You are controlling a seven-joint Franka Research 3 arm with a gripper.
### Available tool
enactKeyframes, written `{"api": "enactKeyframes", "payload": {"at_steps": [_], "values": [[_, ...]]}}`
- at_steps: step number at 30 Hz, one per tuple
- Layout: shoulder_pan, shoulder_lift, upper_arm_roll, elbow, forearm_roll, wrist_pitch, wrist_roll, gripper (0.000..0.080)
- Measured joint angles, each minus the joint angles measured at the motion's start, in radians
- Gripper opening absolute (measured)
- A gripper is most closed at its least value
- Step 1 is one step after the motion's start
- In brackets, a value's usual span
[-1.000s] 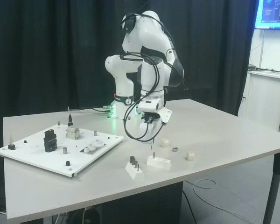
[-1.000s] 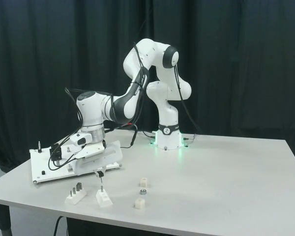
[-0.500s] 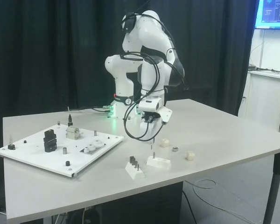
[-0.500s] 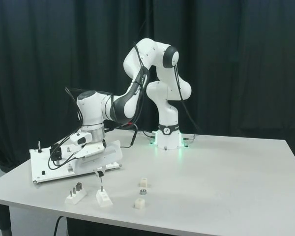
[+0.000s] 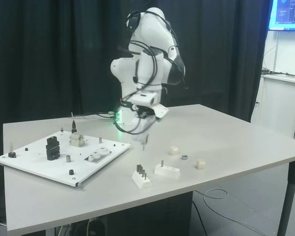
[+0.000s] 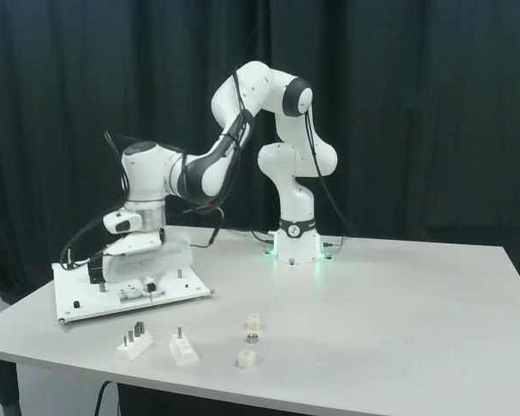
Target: Insert round peg 1.
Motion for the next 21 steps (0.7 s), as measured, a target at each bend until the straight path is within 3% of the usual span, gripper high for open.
{"api": "enactKeyframes", "payload": {"at_steps": [9, 21], "values": [[-0.021, -0.032, -0.074, -0.001, -0.045, -0.024, -0.03, 0.0017], [-0.113, -0.061, -0.132, -0.004, -0.05, -0.04, -0.171, 0.0017]]}}
